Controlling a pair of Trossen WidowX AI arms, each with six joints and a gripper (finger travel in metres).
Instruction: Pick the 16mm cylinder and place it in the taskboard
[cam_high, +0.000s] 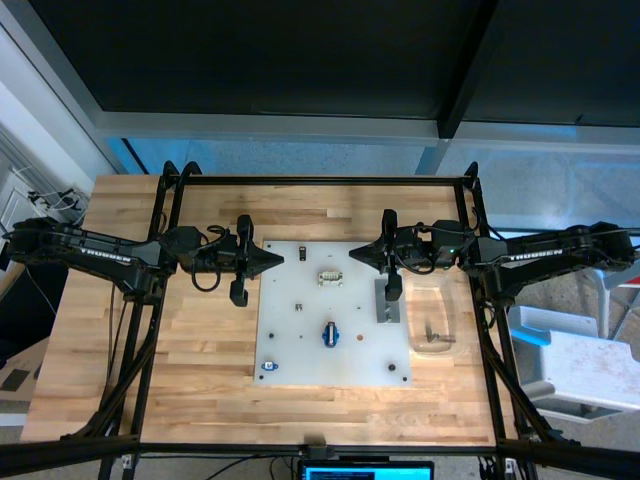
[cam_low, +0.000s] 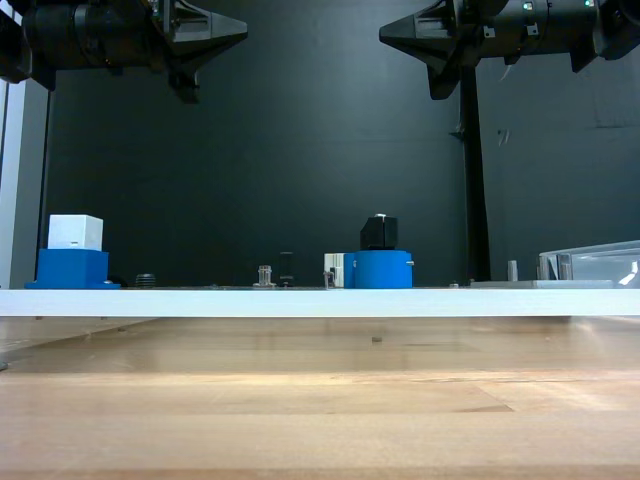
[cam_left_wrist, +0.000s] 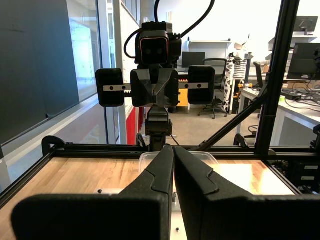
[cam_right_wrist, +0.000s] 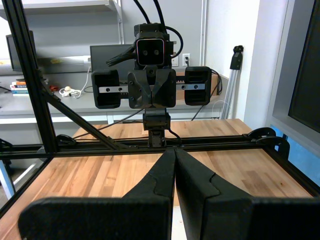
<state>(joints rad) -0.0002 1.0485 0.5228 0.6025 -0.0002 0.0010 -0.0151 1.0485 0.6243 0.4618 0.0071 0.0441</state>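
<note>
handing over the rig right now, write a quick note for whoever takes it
Left gripper: shut, empty, raised high over the far left of the taskboard.
Right gripper: shut, empty, raised high, facing the left one.
What looks like the 16mm cylinder lies in the clear tray, right of the board.
Done: nothing.
Left: pick it, place it in the board.

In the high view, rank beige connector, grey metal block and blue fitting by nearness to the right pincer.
1. Beige connector, beside right pincer.
2. Grey metal block, taskboard right.
3. Blue fitting, mid-board.
Left pincer: above taskboard's left edge.
</note>
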